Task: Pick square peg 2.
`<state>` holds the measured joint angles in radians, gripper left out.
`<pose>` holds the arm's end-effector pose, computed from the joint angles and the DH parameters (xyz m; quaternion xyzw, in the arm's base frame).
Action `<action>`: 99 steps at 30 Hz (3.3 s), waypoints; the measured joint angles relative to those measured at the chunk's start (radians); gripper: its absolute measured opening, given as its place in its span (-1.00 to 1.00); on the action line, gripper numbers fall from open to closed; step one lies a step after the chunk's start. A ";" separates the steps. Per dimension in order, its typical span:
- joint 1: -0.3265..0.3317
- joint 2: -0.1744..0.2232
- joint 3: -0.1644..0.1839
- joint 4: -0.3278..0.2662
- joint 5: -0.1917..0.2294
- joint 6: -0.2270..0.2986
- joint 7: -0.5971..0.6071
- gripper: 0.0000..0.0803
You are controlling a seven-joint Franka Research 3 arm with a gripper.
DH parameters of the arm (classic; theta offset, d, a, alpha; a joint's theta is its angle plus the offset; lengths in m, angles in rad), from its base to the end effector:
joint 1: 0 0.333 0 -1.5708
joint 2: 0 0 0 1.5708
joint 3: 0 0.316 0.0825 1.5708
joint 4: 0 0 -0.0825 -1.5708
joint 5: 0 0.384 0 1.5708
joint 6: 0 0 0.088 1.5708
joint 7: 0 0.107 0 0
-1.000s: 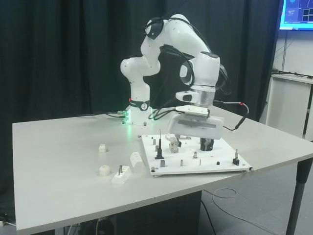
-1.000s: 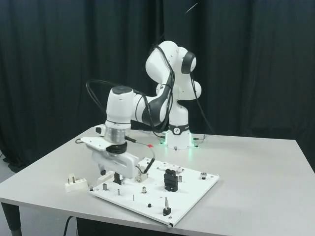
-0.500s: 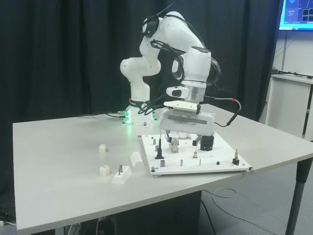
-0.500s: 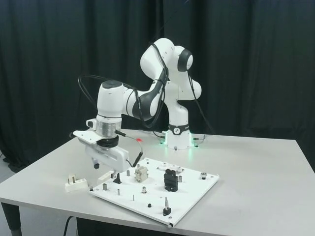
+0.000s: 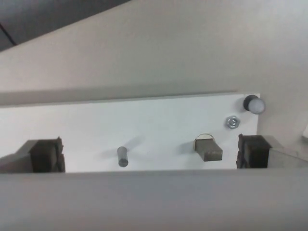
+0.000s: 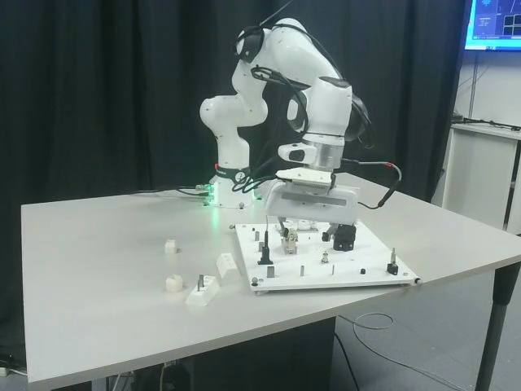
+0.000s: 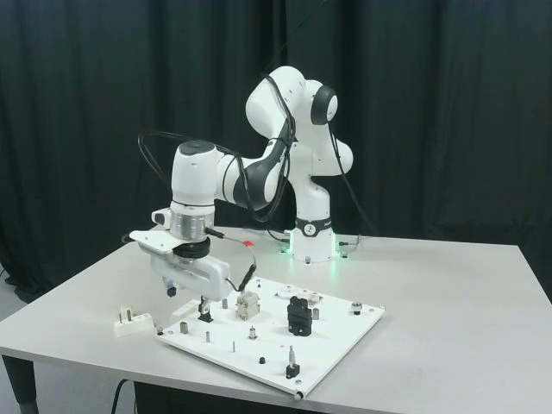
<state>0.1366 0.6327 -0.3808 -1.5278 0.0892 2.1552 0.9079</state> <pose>0.6960 -0.1248 0.3112 0.8427 -0.5332 0.0424 0.0620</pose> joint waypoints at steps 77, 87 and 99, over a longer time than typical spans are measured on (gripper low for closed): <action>-0.011 0.018 0.030 -0.005 0.000 0.006 -0.022 0.99; -0.024 0.020 0.029 -0.005 -0.007 0.018 0.050 0.99; -0.097 0.017 0.023 -0.004 -0.076 0.024 0.096 0.99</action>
<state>0.0400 0.6499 -0.3578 -1.5318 0.0135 2.1793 1.0040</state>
